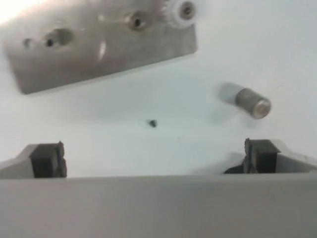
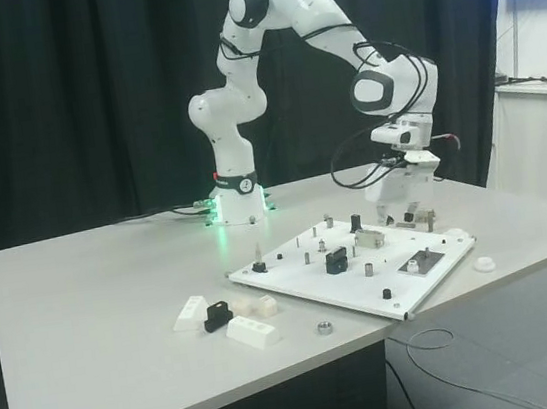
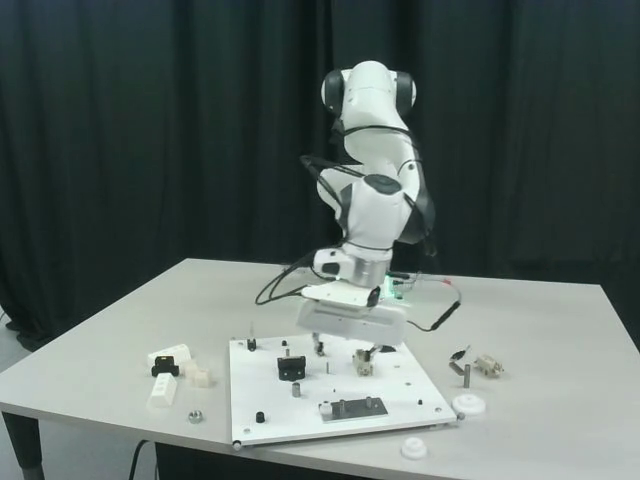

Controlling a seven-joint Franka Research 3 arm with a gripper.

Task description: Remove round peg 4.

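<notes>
Gripper (image 1: 153,157): two black-padded fingers (image 1: 47,159), jaws set wide apart, gripping nothing; it hovers low over the white board (image 1: 163,104).

Small black speck (image 1: 152,123): on the board, just ahead of the gap between the jaws, roughly centred between them.

Round peg (image 1: 252,102): short grey metal cylinder standing out of the board, ahead of the jaws and in line with one fingertip, apart from both fingers. Its number cannot be read.

Grey metal plate (image 1: 99,42): rectangular, bolted flat to the board, farther ahead of the jaws than the peg, toward the other finger's side; several holes show in its face.

White gear (image 1: 182,11): at the plate's far corner, farthest from the jaws.

First room view: white arm (image 2: 310,18) bent over the board (image 2: 294,282) on the grey table (image 2: 84,300); white blocks (image 2: 250,329) and a black piece (image 2: 216,316) lie on the table beside the board, well away from the gripper (image 2: 408,213).
</notes>
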